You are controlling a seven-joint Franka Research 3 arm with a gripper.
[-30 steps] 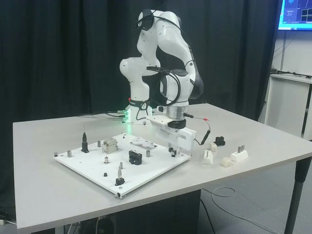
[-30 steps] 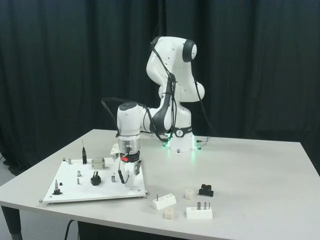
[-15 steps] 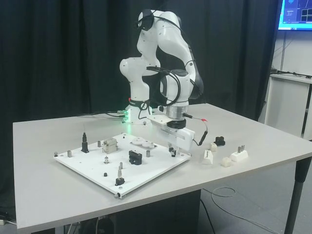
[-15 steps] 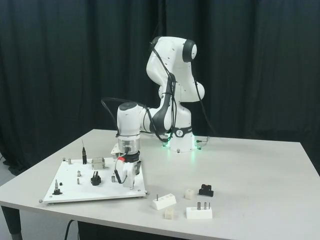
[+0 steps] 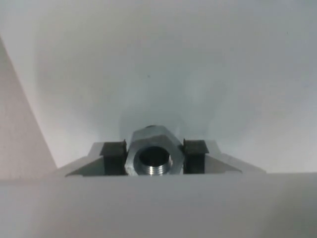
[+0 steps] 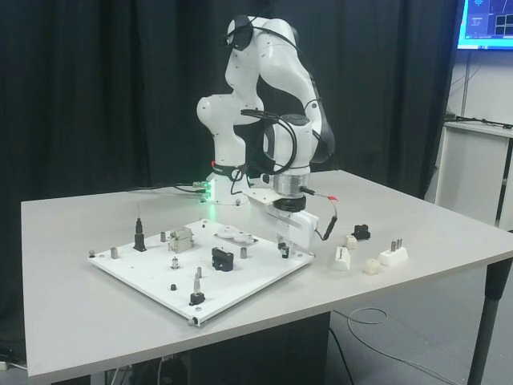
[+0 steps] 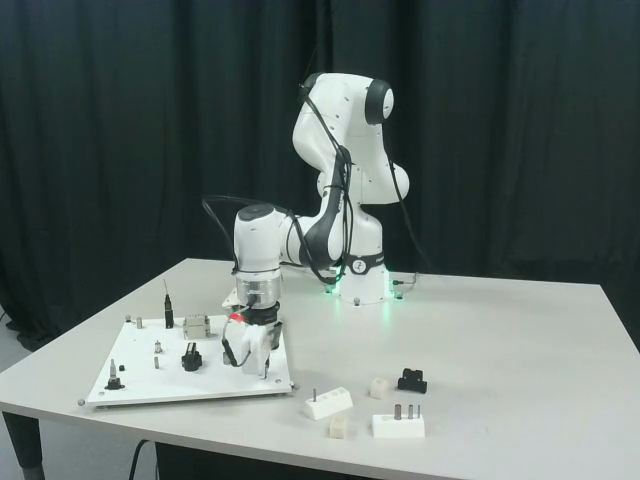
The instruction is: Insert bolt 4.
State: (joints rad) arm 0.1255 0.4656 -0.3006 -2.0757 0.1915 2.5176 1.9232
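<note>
- Wrist view: my gripper [image 5: 154, 157] is clamping a hexagonal threaded bolt [image 5: 154, 157] between its two black pads [image 5: 113, 155], above the white board [image 5: 163, 69].
- First room view: I am holding my gripper [image 6: 282, 243] low over the board's [image 6: 144, 277] near corner.
- Second room view: my gripper [image 7: 246, 358] is hanging over the board [image 7: 150, 385] on the grey table [image 7: 500, 350].

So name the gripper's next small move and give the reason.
Probably keep turning the bolt in place: the gripper is shut on its hex head, low over the white board, so it seems already seated in its hole.
</note>
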